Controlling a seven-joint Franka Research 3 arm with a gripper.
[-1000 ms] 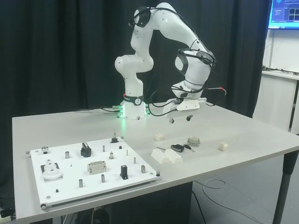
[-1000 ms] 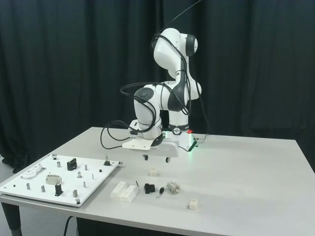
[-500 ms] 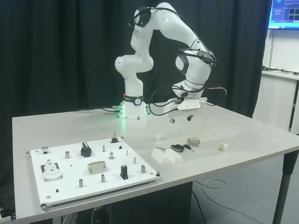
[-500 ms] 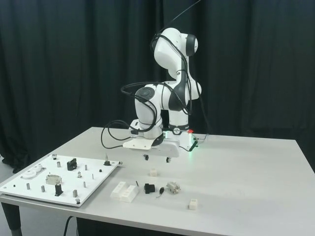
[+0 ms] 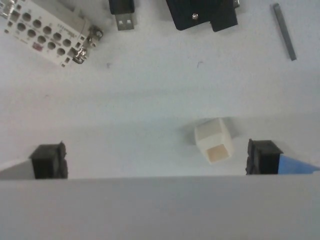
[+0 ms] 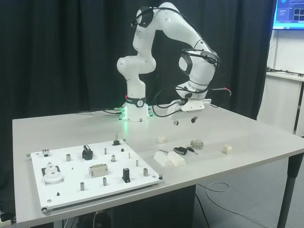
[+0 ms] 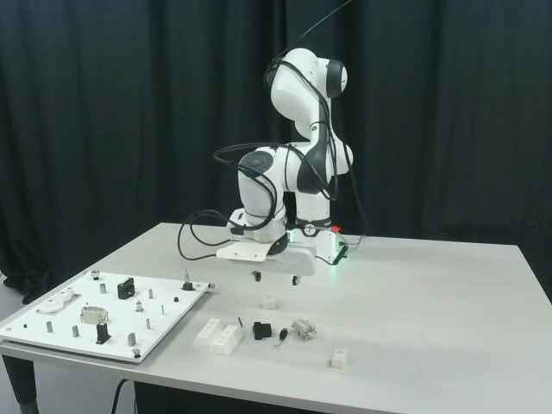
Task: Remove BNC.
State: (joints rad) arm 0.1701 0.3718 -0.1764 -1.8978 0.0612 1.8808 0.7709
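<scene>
Pincer (image 6: 184,120) had lifted a touch over the last second and hung above the table (image 6: 247,130), its 2 fingers spread wide and empty (a small white block (image 5: 214,140) lay between them in the wrist view). That suggested the approach had barely begun. The BNC, as best I could judge the small metal post (image 6: 113,157) on the white board (image 6: 95,190), stood well apart from the pincer, still seated.

Robot lab: black curtains (image 7: 129,112), grey table (image 7: 431,310), white assembly board (image 6: 95,173), wall monitor (image 6: 288,14).
</scene>
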